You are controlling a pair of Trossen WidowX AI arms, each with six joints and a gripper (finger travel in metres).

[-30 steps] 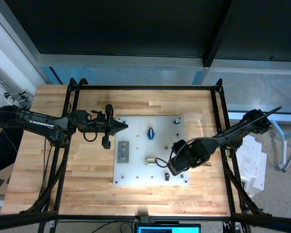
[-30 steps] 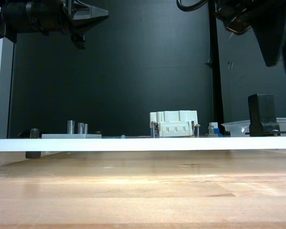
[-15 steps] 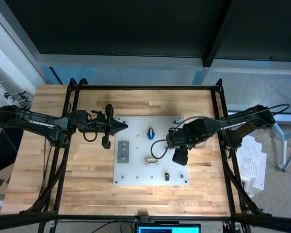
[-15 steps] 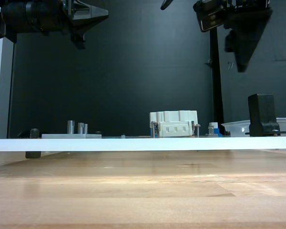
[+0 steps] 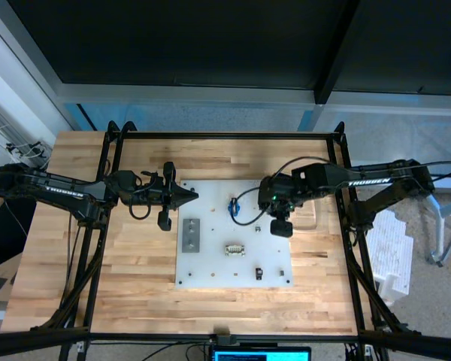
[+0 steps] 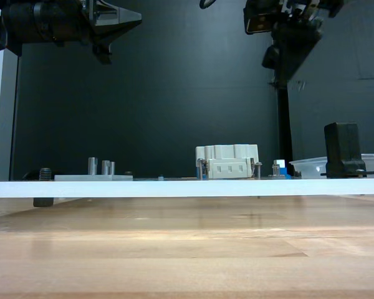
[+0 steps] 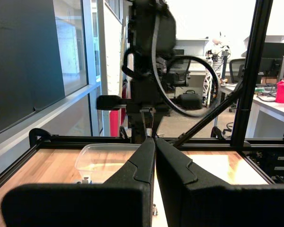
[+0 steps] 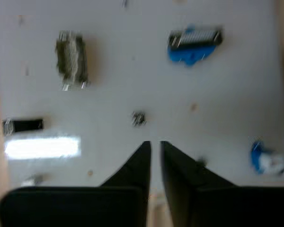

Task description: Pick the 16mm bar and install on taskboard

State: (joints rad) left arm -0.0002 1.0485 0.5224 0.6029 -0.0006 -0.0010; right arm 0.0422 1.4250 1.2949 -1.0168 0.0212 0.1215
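High view: taskboard (image 5: 210,263) lies flat mid-worktop (image 5: 135,301). Grey two-hole block (image 5: 190,235) sits on its left side, beige connector (image 5: 234,249) in the centre, blue connector (image 5: 233,205) farther back. Left gripper (image 5: 194,195) hangs over the board's far-left corner, aimed right, fingers (image 7: 144,156) pressed together, empty. Right gripper (image 5: 279,226) is up above the board's right half, pointing down, fingers (image 8: 139,161) almost together with a thin slit, nothing in it. Clear tray (image 5: 307,216) is at the board's far-right edge. Can't pick out the 16mm bar.
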